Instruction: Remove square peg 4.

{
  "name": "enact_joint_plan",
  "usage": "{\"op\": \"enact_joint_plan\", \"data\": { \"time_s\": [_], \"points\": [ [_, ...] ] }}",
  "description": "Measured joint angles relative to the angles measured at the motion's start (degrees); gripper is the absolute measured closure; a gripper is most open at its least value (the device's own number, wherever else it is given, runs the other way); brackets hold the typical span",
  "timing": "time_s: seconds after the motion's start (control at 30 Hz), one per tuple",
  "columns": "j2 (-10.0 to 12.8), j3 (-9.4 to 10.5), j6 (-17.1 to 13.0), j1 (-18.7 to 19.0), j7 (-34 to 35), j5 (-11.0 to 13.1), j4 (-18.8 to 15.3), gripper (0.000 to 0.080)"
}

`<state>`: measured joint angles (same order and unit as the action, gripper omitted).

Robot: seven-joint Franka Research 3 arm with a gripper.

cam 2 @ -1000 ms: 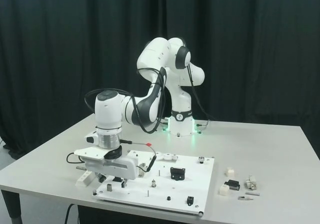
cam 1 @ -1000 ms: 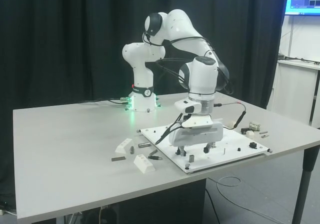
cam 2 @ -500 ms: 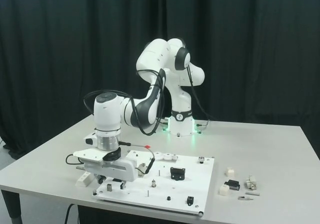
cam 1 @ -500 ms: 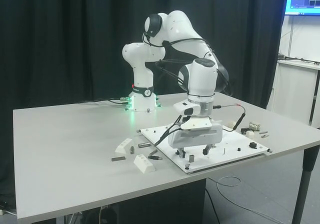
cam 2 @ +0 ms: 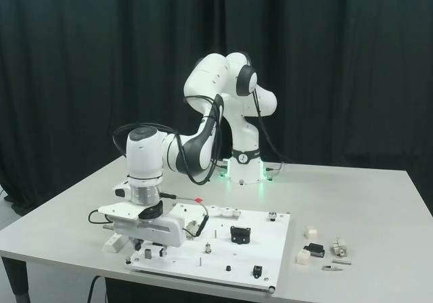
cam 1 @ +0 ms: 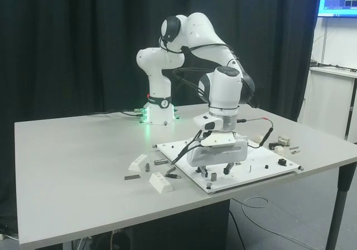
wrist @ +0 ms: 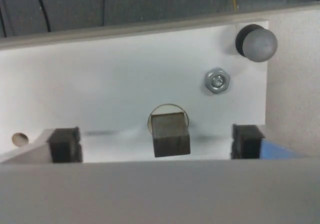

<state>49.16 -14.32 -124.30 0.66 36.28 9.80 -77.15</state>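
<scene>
Gripper (wrist: 156, 144) spread wide, 2 black fingertips (wrist: 64, 145) standing well apart, gripping nothing. Square peg 4 (wrist: 170, 133) standing upright between them, roughly midway, touching neither pad, with clear gaps on both sides. Seated over a round hole in the white board (wrist: 110, 89), near the board's corner. Close by on that same board: a hex nut (wrist: 217, 81) and a round grey knob (wrist: 256, 42) at the corner itself.

From the first room view, gripper (cam 1: 214, 169) hanging low over the near end of the white board (cam 1: 262, 169), fingertips just above its surface, peg (cam 1: 213, 176) below them. On the grey table (cam 1: 72, 155) beside the board, 2 white blocks (cam 1: 160, 182) and some small dark parts. From the second room view, same low pose of gripper (cam 2: 145, 247) at the board's near-left corner.
</scene>
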Motion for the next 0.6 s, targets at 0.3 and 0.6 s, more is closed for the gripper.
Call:
{"op": "enact_joint_plan", "data": {
  "time_s": [0.3,0.6],
  "points": [
    [0.3,-0.17,0.0,0.0,-2.1,-0.1,0.0,0.0170],
    [0.9,-0.41,0.3,-0.1,-2.9,-0.2,0.6,0.0644]
  ]
}}
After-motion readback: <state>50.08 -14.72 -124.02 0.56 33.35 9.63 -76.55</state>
